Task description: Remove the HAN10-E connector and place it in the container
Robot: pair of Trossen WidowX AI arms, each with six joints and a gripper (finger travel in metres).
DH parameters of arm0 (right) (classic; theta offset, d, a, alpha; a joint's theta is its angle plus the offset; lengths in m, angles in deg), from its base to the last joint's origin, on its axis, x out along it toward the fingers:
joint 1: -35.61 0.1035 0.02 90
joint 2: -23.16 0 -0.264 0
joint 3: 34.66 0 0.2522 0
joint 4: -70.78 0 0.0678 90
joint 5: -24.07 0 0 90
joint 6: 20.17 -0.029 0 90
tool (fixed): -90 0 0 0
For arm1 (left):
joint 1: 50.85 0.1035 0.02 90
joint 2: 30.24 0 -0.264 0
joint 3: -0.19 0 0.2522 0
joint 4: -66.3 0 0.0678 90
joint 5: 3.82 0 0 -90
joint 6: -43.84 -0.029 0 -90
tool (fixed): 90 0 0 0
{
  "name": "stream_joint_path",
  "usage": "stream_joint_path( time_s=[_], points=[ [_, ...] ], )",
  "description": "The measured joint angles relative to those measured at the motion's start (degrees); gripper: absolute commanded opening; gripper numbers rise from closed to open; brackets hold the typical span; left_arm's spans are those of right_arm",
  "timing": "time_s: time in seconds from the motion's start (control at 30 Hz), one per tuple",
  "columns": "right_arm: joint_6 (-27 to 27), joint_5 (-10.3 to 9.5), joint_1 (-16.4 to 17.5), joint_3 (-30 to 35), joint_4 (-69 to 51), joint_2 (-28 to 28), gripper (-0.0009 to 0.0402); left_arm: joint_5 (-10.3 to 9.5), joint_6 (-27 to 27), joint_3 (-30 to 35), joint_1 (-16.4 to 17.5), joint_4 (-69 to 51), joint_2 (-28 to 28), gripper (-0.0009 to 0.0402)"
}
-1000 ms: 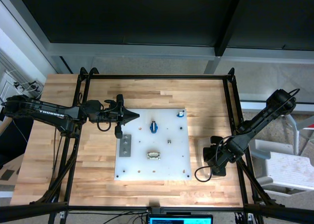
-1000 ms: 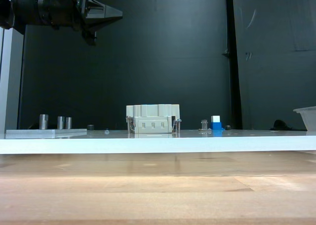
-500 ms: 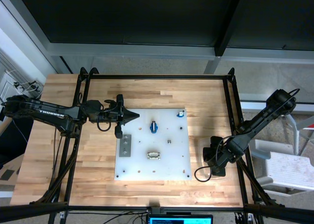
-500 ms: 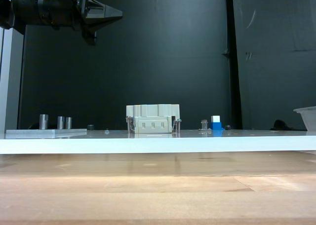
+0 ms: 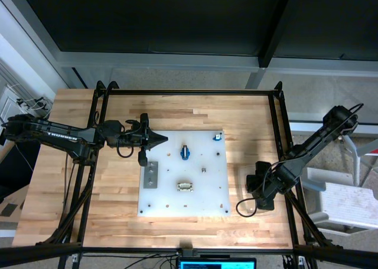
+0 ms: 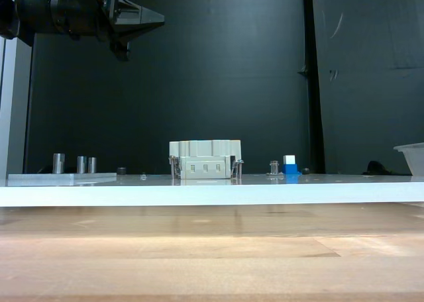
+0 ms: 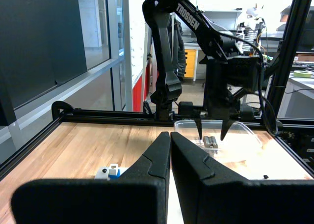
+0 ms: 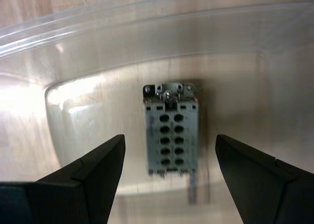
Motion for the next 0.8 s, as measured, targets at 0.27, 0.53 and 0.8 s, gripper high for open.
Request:
stream_joint_path(
  time_s=[0.27, 0.53, 0.8],
  points=[
    [-0.15, -0.02, 0.00, 4.96, -6.75, 3.67, 0.0259, 0.00, 0.02, 0.00, 0.00, -0.02, 0.00, 0.0000],
    [-0.24, -0.04, 0.04, 9.92, -13.22, 5.25, 0.0259, 0.00, 0.00, 0.02, 0.00, 0.00, 0.00, 0.0000],
    [-0.26, -0.04, 0.11, 12.63, -14.71, 5.57, 0.0236, 0.00, 0.00, 0.00, 0.00, 0.00, 0.00, 0.0000]
  ],
)
